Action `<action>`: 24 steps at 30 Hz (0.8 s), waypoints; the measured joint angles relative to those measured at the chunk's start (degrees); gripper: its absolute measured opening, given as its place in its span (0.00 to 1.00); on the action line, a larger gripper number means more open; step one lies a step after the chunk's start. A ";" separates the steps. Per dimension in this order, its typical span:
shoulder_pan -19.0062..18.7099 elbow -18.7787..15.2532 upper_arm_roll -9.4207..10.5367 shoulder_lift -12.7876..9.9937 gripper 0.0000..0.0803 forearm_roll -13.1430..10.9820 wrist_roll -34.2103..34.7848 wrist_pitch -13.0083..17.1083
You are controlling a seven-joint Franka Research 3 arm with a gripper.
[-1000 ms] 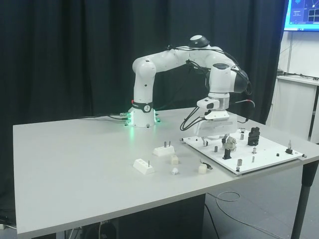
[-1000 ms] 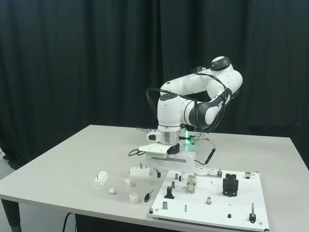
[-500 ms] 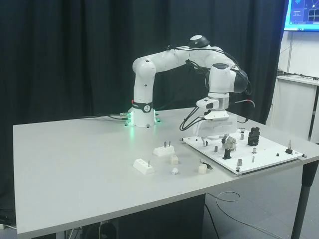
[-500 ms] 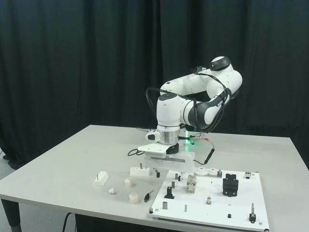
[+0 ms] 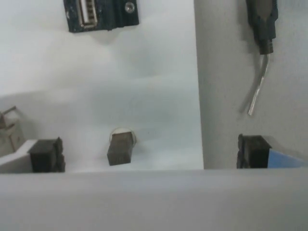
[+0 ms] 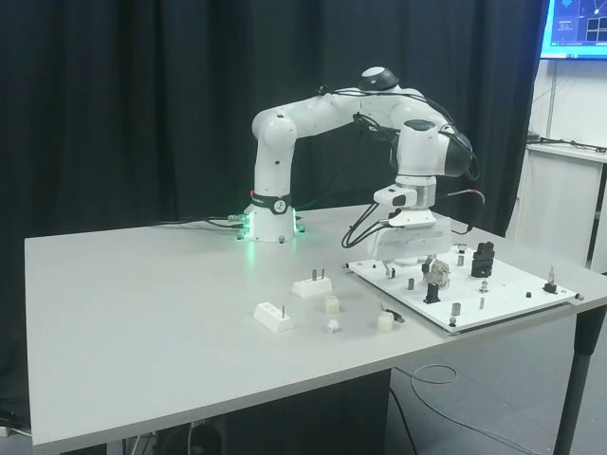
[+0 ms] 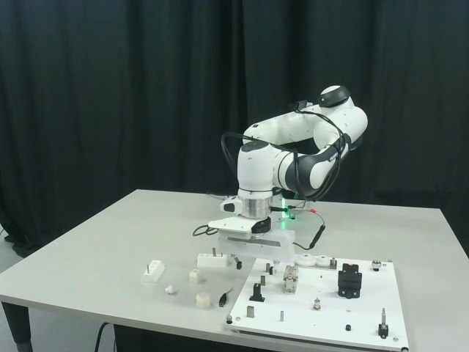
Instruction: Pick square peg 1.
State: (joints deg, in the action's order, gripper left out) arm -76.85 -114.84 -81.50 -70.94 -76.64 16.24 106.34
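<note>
Square peg 1 point(image 5: 120, 149) is a short dark block standing upright in a hole of the white board point(image 5: 154, 96). It also shows on the board's near-left part point(image 7: 260, 279) point(image 6: 410, 282). My gripper point(image 5: 149, 153) hangs above it, open. Its black fingertips point(image 5: 46, 155) are spread wide, one over the board and one past the board's edge over the grey table. The peg lies between them, nearer the fingertip over the board, and touches neither. In the room views the gripper point(image 7: 254, 264) point(image 6: 406, 261) hovers over the board's left end.
A black socket module point(image 5: 101, 14) sits on the board beyond the peg. A loose black plug with a wire point(image 5: 261, 29) lies on the table beside the board. Small white blocks point(image 7: 196, 276) and white holders point(image 7: 152, 272) stand to the left. More fixtures point(image 7: 349, 281) crowd the board.
The gripper and wrist have risen a little above the board. The peg and the other parts stay where they were.
</note>
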 joint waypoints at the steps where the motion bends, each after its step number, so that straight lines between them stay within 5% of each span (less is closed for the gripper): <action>1: 0.02 0.00 0.00 0.00 1.00 0.00 0.00 0.03; 24: 0.58 0.01 0.00 -0.48 1.00 0.13 0.00 1.12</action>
State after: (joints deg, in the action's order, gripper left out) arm -76.27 -114.83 -81.50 -71.42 -76.51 16.24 107.46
